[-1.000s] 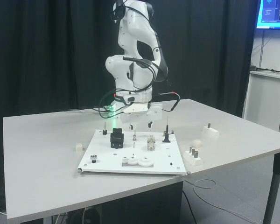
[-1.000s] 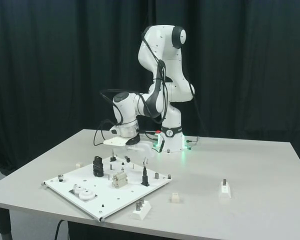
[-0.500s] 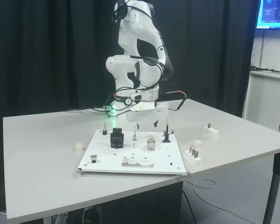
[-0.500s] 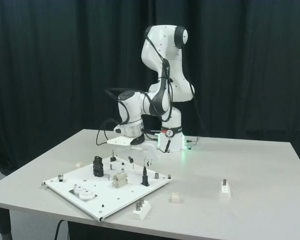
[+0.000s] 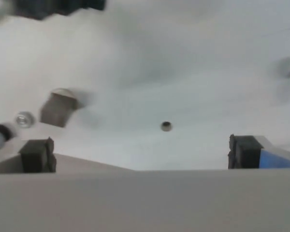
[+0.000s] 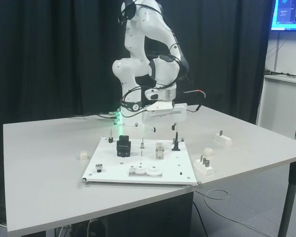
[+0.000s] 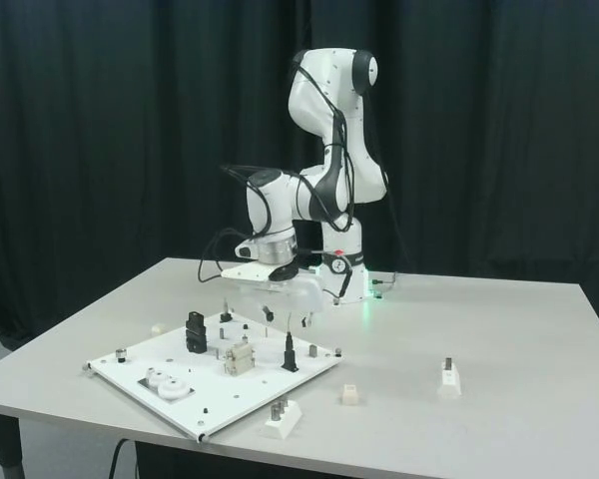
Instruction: Pick round peg 2.
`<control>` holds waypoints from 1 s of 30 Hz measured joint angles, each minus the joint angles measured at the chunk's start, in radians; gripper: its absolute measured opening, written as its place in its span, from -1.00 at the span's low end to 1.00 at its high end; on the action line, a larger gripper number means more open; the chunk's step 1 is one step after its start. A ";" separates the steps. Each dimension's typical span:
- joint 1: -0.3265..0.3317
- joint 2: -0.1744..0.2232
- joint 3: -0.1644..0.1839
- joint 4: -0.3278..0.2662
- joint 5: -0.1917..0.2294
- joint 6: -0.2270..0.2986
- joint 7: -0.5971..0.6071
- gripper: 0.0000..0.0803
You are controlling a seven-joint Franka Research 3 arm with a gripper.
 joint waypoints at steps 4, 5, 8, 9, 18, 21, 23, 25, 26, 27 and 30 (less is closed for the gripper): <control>0.012 -0.019 0.000 0.010 -0.001 -0.005 0.018 0.99; 0.015 -0.024 0.001 0.014 -0.001 -0.006 0.021 0.99; 0.021 -0.036 0.003 0.026 -0.003 -0.006 0.031 0.99; 0.022 -0.040 0.003 0.032 -0.004 -0.007 0.035 0.99; 0.030 -0.049 0.011 0.097 -0.023 -0.007 0.068 0.99; 0.037 -0.042 0.011 0.121 -0.024 -0.004 0.078 0.99; 0.042 -0.033 0.012 0.139 -0.024 0.003 0.080 0.99; 0.046 -0.020 0.015 0.158 -0.024 0.011 0.081 0.99; 0.048 -0.013 0.016 0.167 -0.024 0.015 0.081 0.99; 0.050 -0.003 0.018 0.177 -0.024 0.019 0.082 0.99; 0.054 0.029 0.026 0.210 -0.023 0.027 0.083 0.99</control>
